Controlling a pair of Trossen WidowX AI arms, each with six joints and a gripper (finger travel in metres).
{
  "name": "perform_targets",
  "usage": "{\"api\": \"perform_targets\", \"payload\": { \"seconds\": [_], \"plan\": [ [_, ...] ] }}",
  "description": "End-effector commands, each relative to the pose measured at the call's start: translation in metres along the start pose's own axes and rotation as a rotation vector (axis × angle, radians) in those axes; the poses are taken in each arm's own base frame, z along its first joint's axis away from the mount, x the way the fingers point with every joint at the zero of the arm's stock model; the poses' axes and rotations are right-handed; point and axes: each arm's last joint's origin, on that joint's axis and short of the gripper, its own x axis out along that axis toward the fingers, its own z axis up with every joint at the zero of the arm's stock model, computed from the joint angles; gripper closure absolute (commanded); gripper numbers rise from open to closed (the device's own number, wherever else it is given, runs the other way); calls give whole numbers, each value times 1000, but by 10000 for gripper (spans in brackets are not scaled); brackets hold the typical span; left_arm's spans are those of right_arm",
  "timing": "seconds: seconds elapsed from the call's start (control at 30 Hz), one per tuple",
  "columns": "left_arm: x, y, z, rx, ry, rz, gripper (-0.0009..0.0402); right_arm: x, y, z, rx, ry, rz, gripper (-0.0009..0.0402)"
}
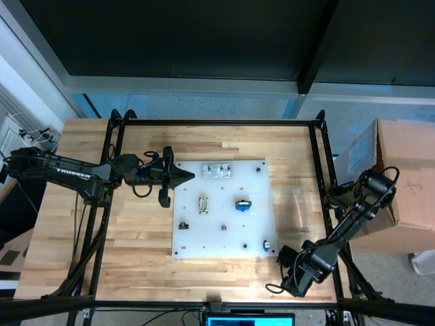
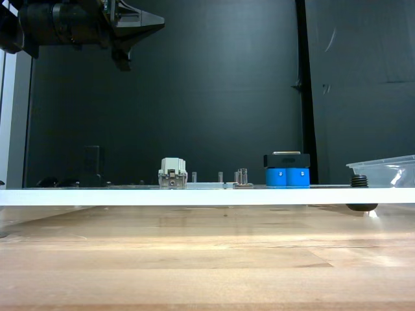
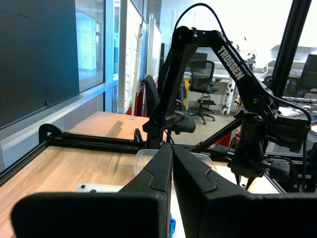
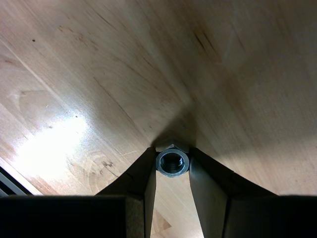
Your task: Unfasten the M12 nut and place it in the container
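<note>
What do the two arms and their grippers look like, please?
Both are matte black. The left arm and right arm carry white TROSSEN lettering and looped black cables. The left gripper, over the board's left edge, and the right gripper, over the table by its near right corner, have tapered, wedge-shaped fingers.

The left arm reaches in from the tabletop's left edge, its left gripper (image 1: 187,176) held high with fingers pressed together. The right arm folds toward the near right corner, where the right gripper (image 4: 172,156) clamps the nut (image 4: 172,163) above the tabletop (image 4: 99,74).
</note>
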Motion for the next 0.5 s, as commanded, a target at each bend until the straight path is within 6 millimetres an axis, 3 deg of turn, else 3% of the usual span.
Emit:
{"api": "perform_targets", "payload": {
  "seconds": [0.03, 0.23, 0.5],
  "plan": [
    [0, 0, 0, 0, 0, 0, 393, 0, 0, 0, -10, 14, 0, 366],
    [0, 0, 0, 0, 0, 0, 393, -7, -2, -1, -11, 13, 15, 387],
    [0, 0, 0, 0, 0, 0, 393, -35, -8, 3, -15, 8, 14, 384]
  ]
}}
